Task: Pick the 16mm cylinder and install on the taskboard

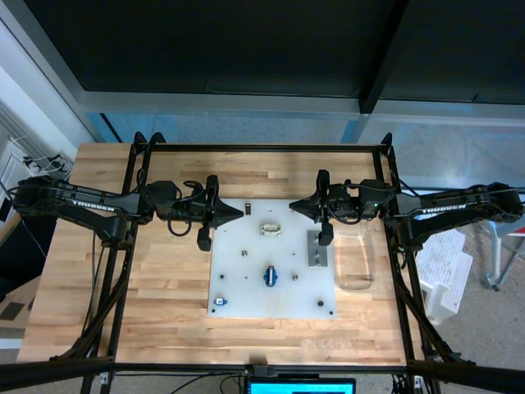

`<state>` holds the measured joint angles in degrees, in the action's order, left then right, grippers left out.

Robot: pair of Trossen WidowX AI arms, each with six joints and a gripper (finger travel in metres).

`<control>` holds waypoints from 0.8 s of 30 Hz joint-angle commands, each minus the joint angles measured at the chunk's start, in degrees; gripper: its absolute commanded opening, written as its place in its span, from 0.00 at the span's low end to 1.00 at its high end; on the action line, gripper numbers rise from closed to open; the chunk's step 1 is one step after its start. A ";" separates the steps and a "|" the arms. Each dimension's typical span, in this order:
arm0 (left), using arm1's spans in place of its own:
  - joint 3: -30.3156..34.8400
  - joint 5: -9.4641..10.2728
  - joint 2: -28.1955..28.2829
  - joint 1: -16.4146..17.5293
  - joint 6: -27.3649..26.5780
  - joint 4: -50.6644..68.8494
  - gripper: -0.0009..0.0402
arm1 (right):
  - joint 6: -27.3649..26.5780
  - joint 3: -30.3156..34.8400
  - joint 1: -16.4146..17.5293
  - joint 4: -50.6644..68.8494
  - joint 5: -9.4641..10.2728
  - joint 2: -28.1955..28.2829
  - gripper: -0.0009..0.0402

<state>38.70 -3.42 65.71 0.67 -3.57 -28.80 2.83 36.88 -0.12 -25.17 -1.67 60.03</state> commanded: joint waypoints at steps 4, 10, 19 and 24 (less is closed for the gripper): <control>0.02 -0.02 0.00 0.02 0.00 0.00 0.02 | -0.02 0.00 0.15 0.00 0.20 0.04 0.02; 0.02 -0.02 0.00 0.00 0.00 0.00 0.02 | -0.15 0.00 0.13 0.04 0.20 0.04 0.02; 0.02 -0.02 0.00 0.00 0.00 0.00 0.02 | -0.15 -0.02 0.15 2.19 0.20 0.07 0.02; 0.02 -0.02 0.00 0.00 0.00 0.02 0.02 | -0.17 -0.02 0.13 2.19 0.20 0.07 0.02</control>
<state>38.70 -3.44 65.71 0.67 -3.57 -28.77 2.66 36.84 0.01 -22.98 -1.45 60.10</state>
